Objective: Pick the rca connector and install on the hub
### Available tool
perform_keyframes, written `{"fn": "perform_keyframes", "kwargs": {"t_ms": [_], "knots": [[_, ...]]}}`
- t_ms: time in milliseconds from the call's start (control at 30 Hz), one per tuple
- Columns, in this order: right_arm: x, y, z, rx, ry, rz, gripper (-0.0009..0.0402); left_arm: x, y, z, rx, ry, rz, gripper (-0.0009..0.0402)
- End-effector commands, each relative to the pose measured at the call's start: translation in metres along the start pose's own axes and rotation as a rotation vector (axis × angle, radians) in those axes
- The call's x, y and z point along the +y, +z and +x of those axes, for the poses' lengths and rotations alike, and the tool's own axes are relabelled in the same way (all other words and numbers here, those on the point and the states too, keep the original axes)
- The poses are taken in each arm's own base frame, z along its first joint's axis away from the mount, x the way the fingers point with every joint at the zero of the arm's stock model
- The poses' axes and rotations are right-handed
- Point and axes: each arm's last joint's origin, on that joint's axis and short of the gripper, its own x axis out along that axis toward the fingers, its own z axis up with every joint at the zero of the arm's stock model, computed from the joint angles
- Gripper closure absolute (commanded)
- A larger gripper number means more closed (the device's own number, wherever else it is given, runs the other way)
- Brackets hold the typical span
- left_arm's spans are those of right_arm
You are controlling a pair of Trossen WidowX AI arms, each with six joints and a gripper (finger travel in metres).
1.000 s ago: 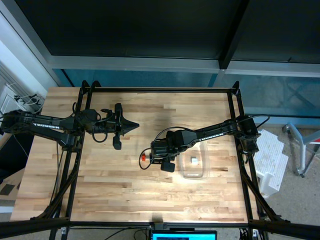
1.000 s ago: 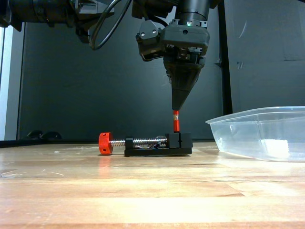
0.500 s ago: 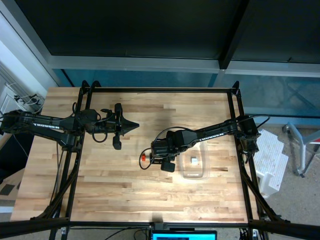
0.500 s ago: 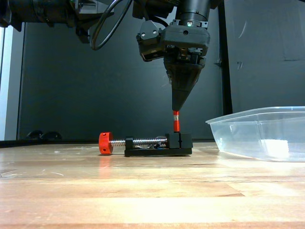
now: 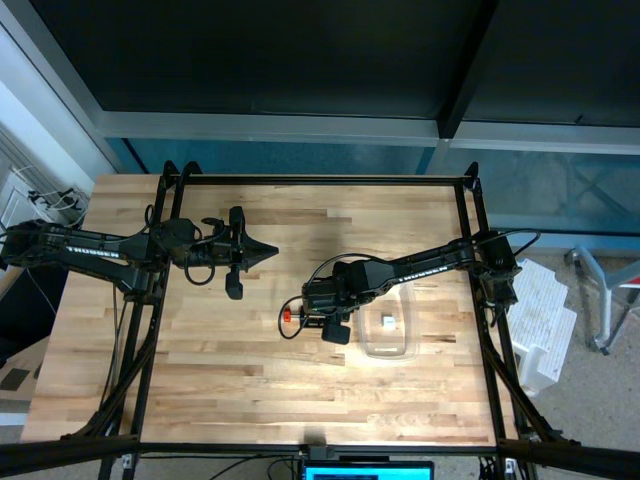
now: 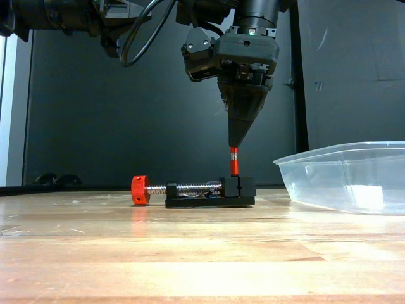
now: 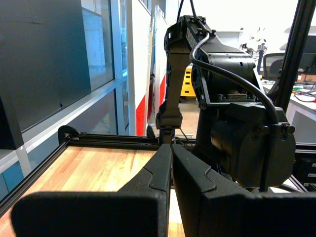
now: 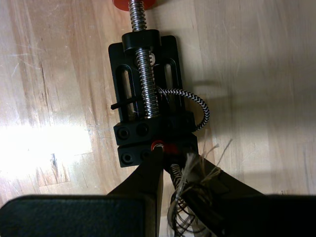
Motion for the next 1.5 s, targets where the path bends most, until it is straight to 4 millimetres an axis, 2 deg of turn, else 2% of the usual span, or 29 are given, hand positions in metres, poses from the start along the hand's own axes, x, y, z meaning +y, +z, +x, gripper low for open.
{"fn": "perform_keyframes", "kwargs": {"t_ms": [33, 1200, 1500], "knots": [[0.0, 0.0, 0.0, 0.001, 0.0, 0.0, 0.0393, 0.0, 0.0, 0.0, 0.0, 0.0, 0.0, 0.0392], [0.0, 0.0, 0.0, 0.0, 0.0, 0.0, 0.0393, 0.0, 0.0, 0.0, 0.0, 0.0, 0.0, 0.0392], [-0.002, -0.001, -0.014, -0.029, 0.01, 0.003, 0.0393, 0.0, 0.0, 0.0, 0.0, 0.0, 0.0, 0.0392]]}}
